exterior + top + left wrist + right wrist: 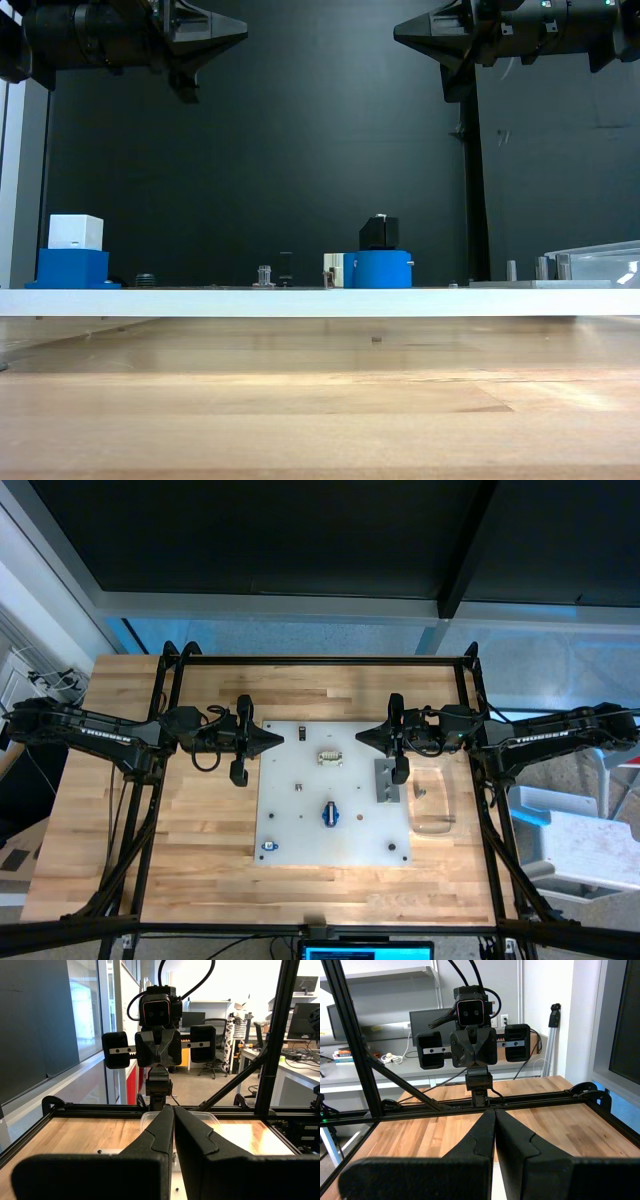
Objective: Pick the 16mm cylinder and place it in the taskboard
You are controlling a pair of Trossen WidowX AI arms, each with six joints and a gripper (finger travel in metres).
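Across the middle of the high view is the wooden bench (150,810), with the white taskboard (300,830) dead centre. Clear plastic tray (445,825) sits just right of it. Left gripper (279,738) and right gripper (359,736) both hang high over the board's upper edge, fingers pressed together, holding nothing. The 16mm cylinder (421,791) looks like the tiny peg inside the tray.

The high camera looked down from above the counter's (150,860) near edge; the low one sat at counter height, looking level. Both shared the taskboard (300,820). Wrist cameras sighted along the left pincer (173,1109) and right pincer (495,1110), facing each other across the board.
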